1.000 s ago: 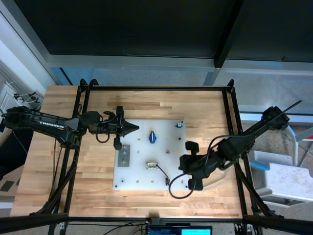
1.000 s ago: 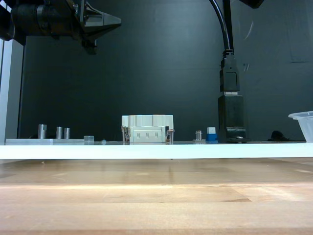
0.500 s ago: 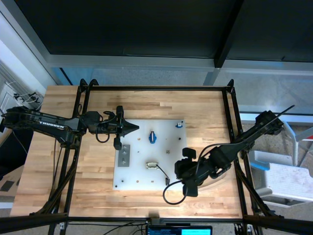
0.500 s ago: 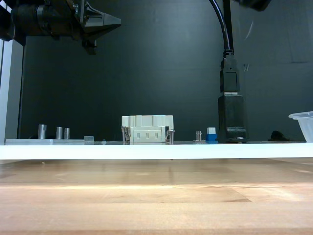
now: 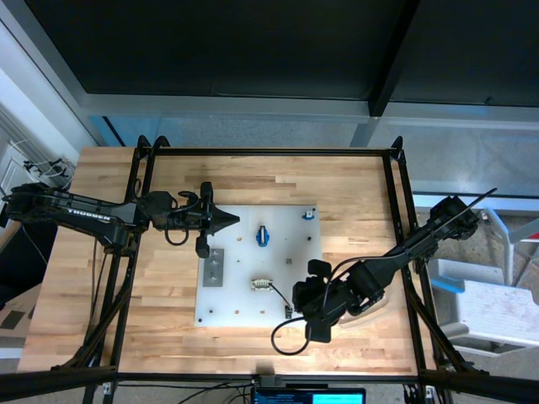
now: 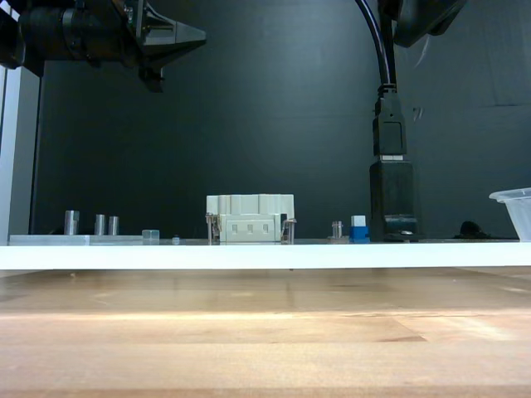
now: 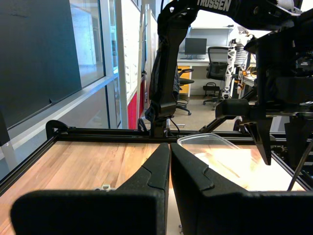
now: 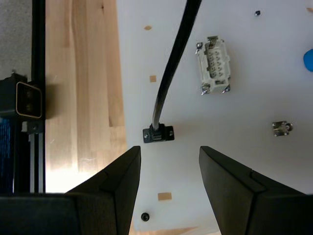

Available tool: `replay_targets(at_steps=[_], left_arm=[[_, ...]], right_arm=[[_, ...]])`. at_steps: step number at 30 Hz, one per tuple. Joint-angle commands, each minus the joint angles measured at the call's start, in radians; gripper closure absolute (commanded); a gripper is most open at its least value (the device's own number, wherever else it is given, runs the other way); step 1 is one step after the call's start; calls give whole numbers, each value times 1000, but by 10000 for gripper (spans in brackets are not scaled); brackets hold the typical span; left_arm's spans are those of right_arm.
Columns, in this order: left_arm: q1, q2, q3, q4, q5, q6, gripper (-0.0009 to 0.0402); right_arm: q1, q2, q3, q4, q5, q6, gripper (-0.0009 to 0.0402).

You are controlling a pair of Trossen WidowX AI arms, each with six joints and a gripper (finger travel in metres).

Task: Remove the USB connector from the USB hub and place in the container

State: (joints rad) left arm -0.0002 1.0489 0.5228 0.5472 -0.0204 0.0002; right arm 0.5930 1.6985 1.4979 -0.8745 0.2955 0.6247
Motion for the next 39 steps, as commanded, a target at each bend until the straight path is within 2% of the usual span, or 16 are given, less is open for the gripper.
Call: replay_targets(at_steps=[1, 14, 24, 39], left_arm=[[0, 0, 0, 0, 0, 0, 392], [0, 0, 0, 0, 0, 0, 392], [0, 0, 0, 0, 0, 0, 392], [0, 0, 0, 0, 0, 0, 392]], right_arm=[[-3, 16, -2, 10, 2, -2, 228], [-11, 93, -3, 61, 2, -14, 228], [-20, 93, -58, 131, 0, -19, 228], [-24, 110, -70, 160, -9, -34, 229]])
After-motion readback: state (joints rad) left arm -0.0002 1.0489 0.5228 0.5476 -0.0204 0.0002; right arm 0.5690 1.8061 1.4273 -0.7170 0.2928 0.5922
